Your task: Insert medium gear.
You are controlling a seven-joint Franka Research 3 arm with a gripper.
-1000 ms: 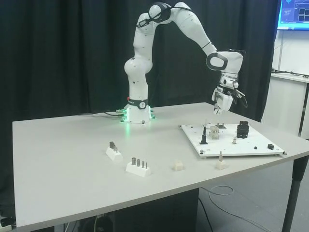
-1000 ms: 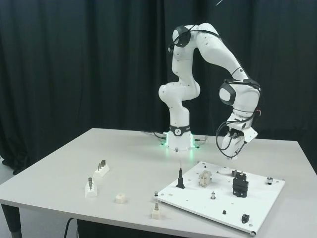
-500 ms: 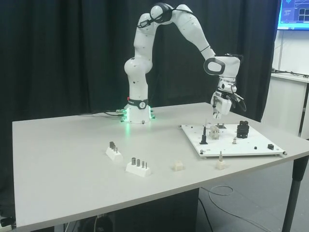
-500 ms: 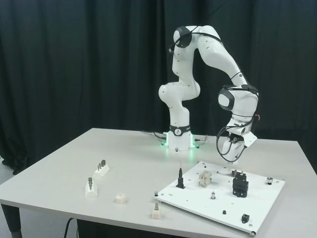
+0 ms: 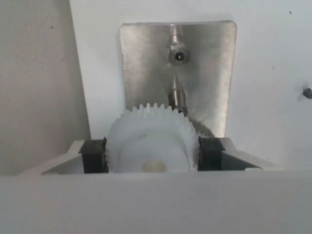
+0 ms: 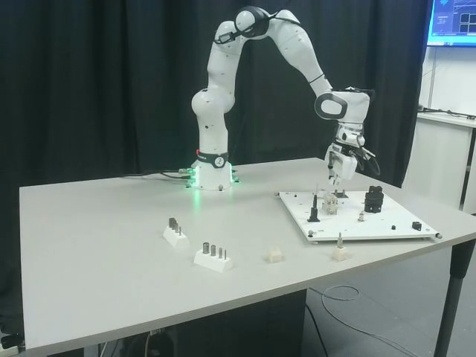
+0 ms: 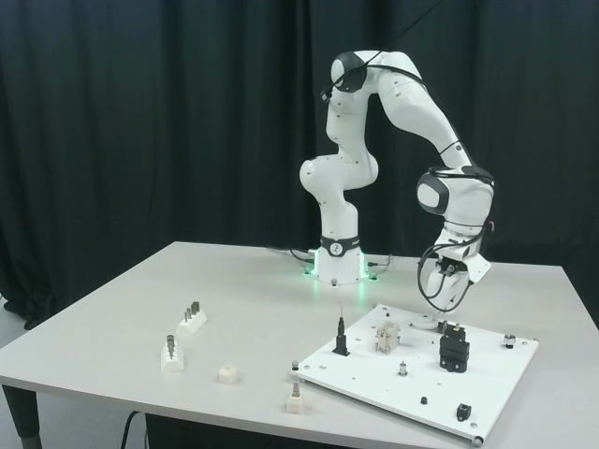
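Wrist view shows our gripper (image 5: 152, 155) clamped on the white gear (image 5: 151, 141), its black pads (image 5: 92, 156) pressed against the toothed rim on either side. Beneath it we see a grey metal plate (image 5: 146, 63) set into the white board (image 5: 273, 73), with a thin shaft (image 5: 179, 56) standing on it just beyond the gear's edge.

Compared with a second ago, our arm has swung in from out past the board's far corner and dropped lower, so in both room views the gripper (image 6: 336, 172) now hangs close above the board's back edge. That puts the gear over the mounting plate, though its centre hole does not look lined up with the shaft yet. We judge a small shift toward the shaft comes next, then a straight descent. Meshing teeth with any neighbouring gear may need care.
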